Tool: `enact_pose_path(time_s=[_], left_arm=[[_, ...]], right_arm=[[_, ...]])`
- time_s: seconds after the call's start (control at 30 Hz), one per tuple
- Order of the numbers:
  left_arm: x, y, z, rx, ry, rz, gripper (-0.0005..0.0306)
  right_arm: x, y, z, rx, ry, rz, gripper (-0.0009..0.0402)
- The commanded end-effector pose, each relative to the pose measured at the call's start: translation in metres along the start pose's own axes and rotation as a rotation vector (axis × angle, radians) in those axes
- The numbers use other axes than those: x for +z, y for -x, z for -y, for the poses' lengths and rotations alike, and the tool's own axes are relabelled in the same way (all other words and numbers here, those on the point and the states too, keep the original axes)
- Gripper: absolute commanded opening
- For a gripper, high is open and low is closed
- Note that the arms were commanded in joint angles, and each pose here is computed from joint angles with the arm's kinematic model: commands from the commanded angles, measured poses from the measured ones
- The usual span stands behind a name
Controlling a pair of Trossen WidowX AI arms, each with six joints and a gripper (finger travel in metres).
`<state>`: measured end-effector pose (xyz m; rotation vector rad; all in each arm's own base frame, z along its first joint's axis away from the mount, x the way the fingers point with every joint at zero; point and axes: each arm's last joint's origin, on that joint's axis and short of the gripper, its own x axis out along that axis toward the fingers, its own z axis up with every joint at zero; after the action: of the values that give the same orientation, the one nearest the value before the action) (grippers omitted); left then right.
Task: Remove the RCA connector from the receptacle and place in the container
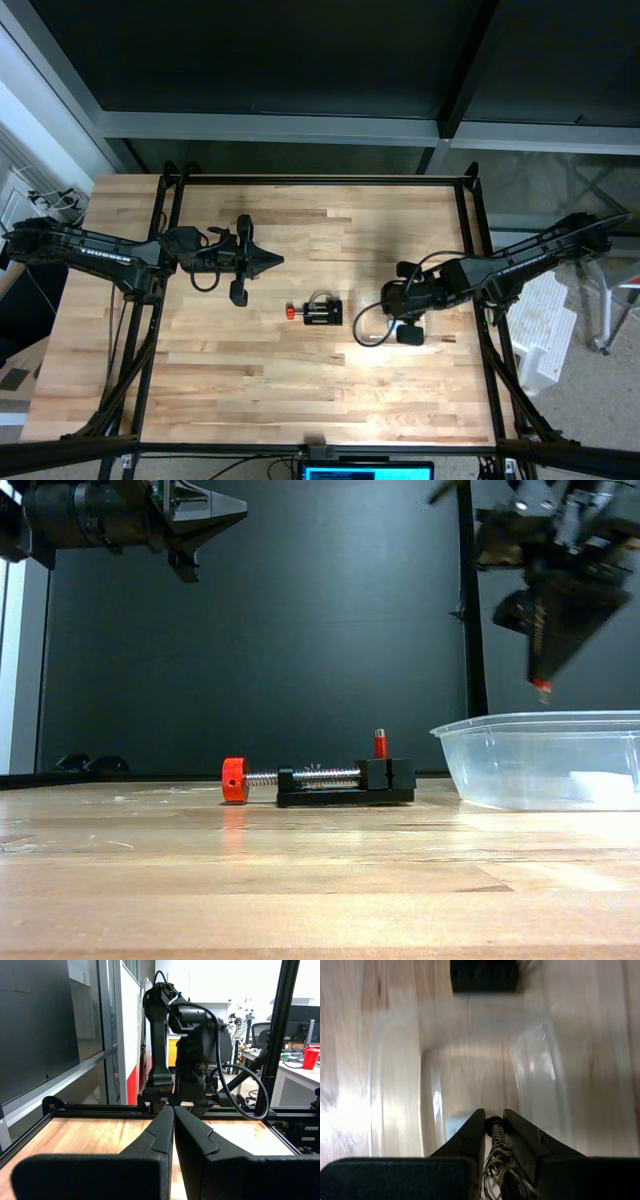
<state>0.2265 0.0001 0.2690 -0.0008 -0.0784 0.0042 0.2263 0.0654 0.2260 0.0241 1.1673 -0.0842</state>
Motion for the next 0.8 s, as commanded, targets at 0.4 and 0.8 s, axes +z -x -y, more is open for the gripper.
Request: enact_pose_path(time_s=[0.4, 0.8], left_arm=[[0.0000, 0.0000, 0.0000, 0.000, 0.000, 0.000, 0.0000], [0.0000, 0.0000, 0.0000, 0.000, 0.000, 0.000, 0.0000]], right_arm=[[-0.0131, -0.0059, -0.0026, -0.015, 0.017, -0.063, 0.0063], [-0.0129, -0.0057, -0.0021, -0.035, 0.000, -0.054, 0.0116]])
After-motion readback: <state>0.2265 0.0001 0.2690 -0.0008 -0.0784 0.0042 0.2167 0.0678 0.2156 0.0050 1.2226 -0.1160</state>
